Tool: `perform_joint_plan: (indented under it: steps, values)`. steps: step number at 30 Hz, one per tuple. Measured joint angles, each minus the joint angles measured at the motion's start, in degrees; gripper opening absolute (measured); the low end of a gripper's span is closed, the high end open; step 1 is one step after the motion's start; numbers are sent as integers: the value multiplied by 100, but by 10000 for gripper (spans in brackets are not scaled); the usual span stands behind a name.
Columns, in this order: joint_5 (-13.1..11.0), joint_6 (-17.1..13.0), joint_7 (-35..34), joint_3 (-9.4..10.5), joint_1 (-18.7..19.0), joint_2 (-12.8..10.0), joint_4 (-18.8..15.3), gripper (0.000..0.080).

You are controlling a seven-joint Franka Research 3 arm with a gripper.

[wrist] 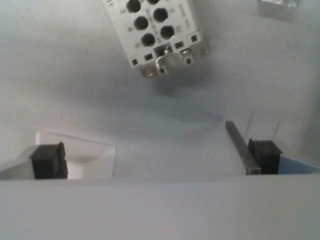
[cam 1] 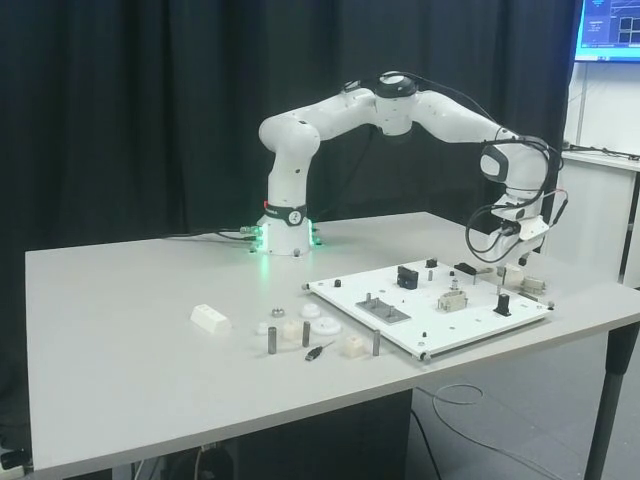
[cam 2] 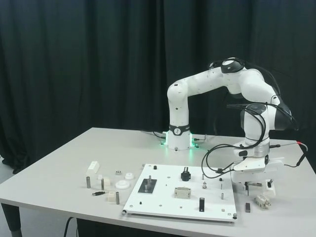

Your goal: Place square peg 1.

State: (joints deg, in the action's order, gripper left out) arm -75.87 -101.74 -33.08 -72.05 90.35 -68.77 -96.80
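While hovering low over the grey tabletop [cam 2: 59, 168], off the white board [cam 2: 163, 200] and toward the edge far from the loose small parts [cam 2: 111, 190], holds the jaws of the gripper [wrist: 155, 159] wide apart, clamped on nothing. Shows square peg 1 [wrist: 242, 147], a thin dark bar, just beside one black fingertip [wrist: 262, 155]; cannot tell whether touching it or lying flat on the tabletop. Half hides a white piece [wrist: 85, 160] behind the other fingertip; hard to identify. Cuts off a white connector block [wrist: 157, 30] with round holes at the wrist view's border. Beyond, black curtains [cam 2: 98, 59] all round and a green light [cam 2: 164, 144] at the arm's base.
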Motion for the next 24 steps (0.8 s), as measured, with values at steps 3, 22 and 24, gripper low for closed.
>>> perform_joint_plan:
  steps: [3,22,24]
  values:
    - [0,-9,-1,42,0,0,5,800]
    - [0,-24,-115,129,1,-37,95,800]
    - [0,9,-141,99,1,-27,129,800]
